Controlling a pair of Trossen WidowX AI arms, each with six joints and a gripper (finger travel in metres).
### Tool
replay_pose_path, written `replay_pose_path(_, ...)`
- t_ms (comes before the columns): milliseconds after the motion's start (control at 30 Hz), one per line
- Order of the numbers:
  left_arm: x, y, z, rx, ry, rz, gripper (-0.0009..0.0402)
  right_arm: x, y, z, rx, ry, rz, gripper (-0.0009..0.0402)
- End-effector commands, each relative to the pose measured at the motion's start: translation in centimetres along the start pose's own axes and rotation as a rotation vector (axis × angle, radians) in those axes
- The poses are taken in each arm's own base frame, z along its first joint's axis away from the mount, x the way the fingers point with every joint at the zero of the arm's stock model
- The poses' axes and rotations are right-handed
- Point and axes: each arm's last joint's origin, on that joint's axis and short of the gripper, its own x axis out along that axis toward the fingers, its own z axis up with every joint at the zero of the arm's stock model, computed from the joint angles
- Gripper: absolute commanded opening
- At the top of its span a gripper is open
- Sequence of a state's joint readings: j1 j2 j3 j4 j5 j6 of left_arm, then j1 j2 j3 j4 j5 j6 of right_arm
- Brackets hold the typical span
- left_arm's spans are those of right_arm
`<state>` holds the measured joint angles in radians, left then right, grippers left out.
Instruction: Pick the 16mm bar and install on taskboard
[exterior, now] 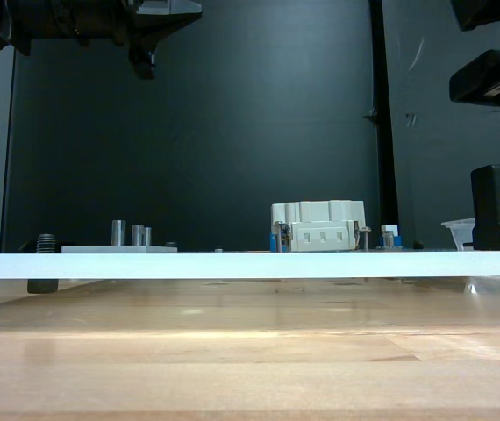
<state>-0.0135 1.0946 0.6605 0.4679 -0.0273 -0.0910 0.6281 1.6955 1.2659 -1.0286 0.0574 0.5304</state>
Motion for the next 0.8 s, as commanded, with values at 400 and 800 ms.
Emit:
replay_pose_path(400,0.0,0.01,0.01,0.0,0.0,0.0,0.0,0.09,0.58,-0.19,0.029,-0.01,0.005,0.0)
replay_pose_path(800,0.0,0.01,0.01,0.0,0.0,0.0,0.0,0.98,0.91,0.08,0.043,-0.002,0.002,0.0)
